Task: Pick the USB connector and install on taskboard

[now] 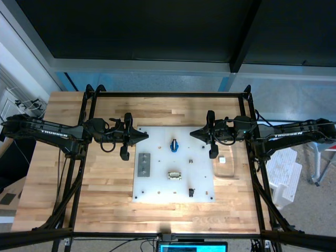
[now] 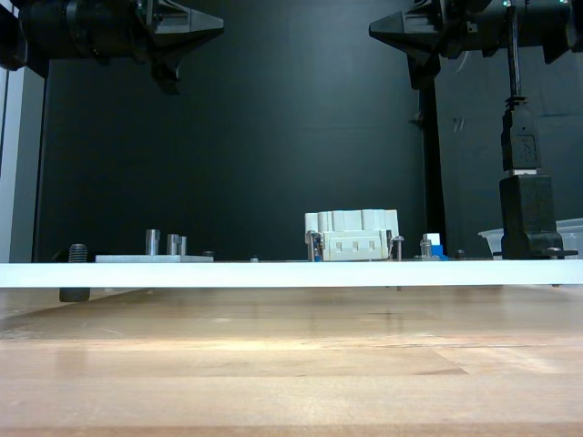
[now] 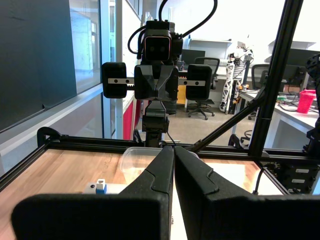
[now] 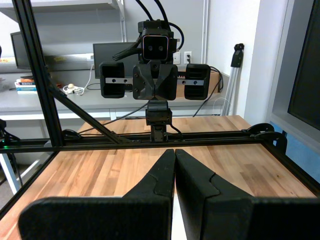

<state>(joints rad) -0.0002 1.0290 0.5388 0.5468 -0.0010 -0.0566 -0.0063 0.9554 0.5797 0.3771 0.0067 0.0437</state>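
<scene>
While the left pincer [image 1: 146,135] and right pincer [image 1: 191,133] hover closed and empty above the taskboard [image 1: 157,184], the USB connector [image 2: 523,150] stands upright in its near-edge black fitting [image 2: 528,214], closer to the right arm

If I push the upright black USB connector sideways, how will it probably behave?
USB connector looks tall and narrow, so it may tip unless seated in the taskboard. Its cable probably flexes. Left end effector and right end effector hover shut above.

Light: bright, even, overhead; faint shadows on the desk [image 1: 105,205].
Low view: left tool [image 2: 214,35], right tool [image 2: 378,32] silhouetted on black; near desk blurred.
</scene>
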